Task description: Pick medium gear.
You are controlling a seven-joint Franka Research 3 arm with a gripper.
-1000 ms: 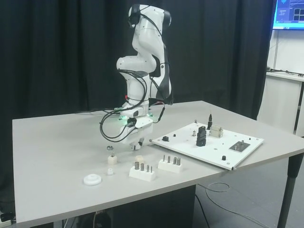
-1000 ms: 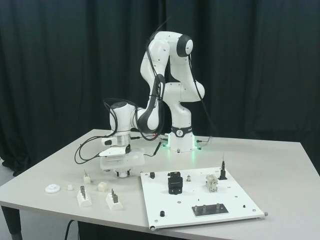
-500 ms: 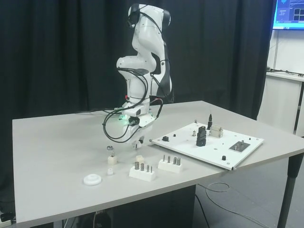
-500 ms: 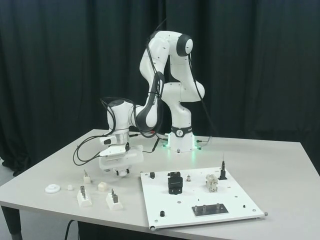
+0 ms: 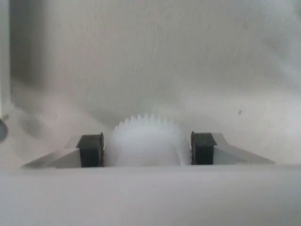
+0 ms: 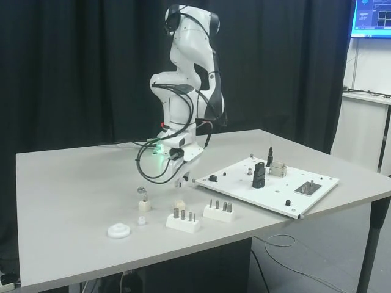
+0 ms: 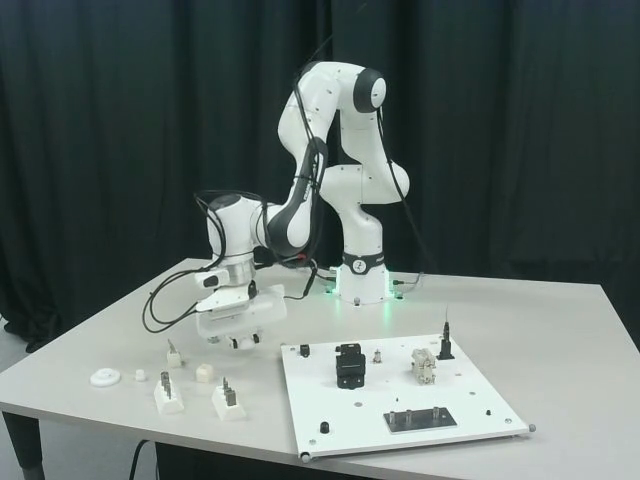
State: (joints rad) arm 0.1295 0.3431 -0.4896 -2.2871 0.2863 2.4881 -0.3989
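Medium gear (image 5: 146,141), white, toothed, clamped between black fingertips of gripper (image 5: 147,149), no legible writing

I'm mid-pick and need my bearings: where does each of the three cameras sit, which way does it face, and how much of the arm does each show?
Wrist view: on the wrist, looking past the gripper, shut on the white gear.
First room view: off the table's front corner; the whole arm, white board on the right.
Second room view: front of the grey table, facing the arm's base.
Both room views share arm, gripper, board and pin blocks.
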